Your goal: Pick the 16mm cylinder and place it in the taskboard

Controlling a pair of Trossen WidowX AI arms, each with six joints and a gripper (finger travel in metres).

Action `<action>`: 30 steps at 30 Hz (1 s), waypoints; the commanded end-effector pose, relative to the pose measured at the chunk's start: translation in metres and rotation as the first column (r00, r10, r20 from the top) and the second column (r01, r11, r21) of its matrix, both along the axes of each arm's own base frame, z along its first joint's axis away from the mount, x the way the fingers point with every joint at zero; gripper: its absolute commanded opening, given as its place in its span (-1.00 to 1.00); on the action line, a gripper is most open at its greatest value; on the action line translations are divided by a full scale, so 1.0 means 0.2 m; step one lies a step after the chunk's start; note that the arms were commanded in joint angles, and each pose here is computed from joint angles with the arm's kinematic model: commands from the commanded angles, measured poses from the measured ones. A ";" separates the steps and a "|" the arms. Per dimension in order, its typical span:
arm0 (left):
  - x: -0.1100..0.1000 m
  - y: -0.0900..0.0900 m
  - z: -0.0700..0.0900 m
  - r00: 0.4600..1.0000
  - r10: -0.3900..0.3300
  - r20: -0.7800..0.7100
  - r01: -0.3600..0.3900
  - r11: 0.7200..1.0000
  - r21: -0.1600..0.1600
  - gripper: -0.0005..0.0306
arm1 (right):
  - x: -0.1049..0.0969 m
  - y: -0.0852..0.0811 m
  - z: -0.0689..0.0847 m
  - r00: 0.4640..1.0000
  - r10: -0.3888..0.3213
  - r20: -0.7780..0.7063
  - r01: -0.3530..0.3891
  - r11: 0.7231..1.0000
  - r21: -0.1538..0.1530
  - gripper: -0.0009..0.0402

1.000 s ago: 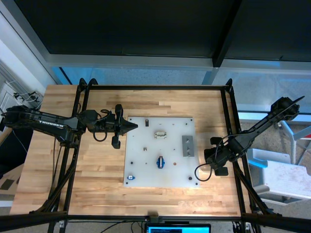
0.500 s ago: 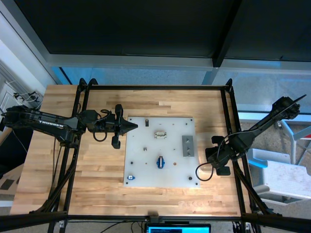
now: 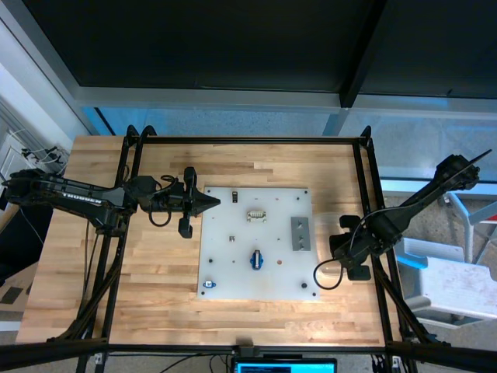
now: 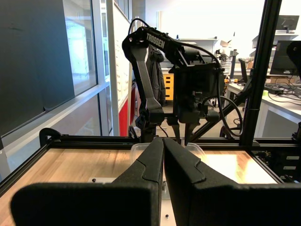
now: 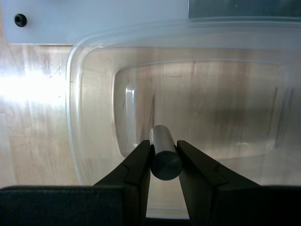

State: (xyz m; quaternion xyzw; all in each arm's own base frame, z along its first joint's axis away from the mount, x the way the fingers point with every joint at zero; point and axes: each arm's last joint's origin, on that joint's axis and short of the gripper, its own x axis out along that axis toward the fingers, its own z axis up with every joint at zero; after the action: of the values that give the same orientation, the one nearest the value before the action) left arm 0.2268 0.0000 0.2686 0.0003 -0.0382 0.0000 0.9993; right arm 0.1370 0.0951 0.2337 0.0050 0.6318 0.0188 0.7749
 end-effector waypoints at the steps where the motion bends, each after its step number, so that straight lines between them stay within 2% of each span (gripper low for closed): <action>1: 0.00 0.00 0.00 1.000 0.000 0.000 0.000 1.000 0.000 -0.96 | 0.00 0.00 0.04 1.000 -0.001 0.007 0.001 1.000 0.004 -0.77; 4: 0.00 0.00 0.00 1.000 0.000 0.000 0.000 1.000 0.000 -0.96 | 0.01 0.00 0.08 1.000 -0.001 0.014 0.001 1.000 0.008 -0.77; 7: 0.00 0.00 0.00 1.000 0.000 0.000 0.000 1.000 0.000 -0.97 | 0.01 0.00 0.11 1.000 -0.005 0.030 0.006 1.000 -0.008 -0.77; 10: 0.00 0.00 0.00 1.000 0.000 0.000 0.000 1.000 0.000 -0.96 | 0.01 0.00 0.12 0.999 -0.006 0.036 0.006 1.000 -0.005 -0.77; 23: 0.00 0.00 0.00 1.000 0.000 0.000 0.000 1.000 0.000 -0.96 | 0.01 0.00 0.12 0.999 -0.007 0.035 0.007 1.000 -0.006 -0.77; 30: 0.00 0.00 0.00 1.000 0.000 0.000 0.000 1.000 0.000 -0.96 | 0.04 0.00 0.10 1.000 -0.027 0.015 0.027 0.999 -0.019 -0.77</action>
State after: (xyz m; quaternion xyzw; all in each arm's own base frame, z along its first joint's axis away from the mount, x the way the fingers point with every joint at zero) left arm 0.2268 0.0000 0.2685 0.0003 -0.0380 -0.0002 0.9993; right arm 0.1437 0.0959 0.2541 0.0044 0.6251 0.0057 0.7805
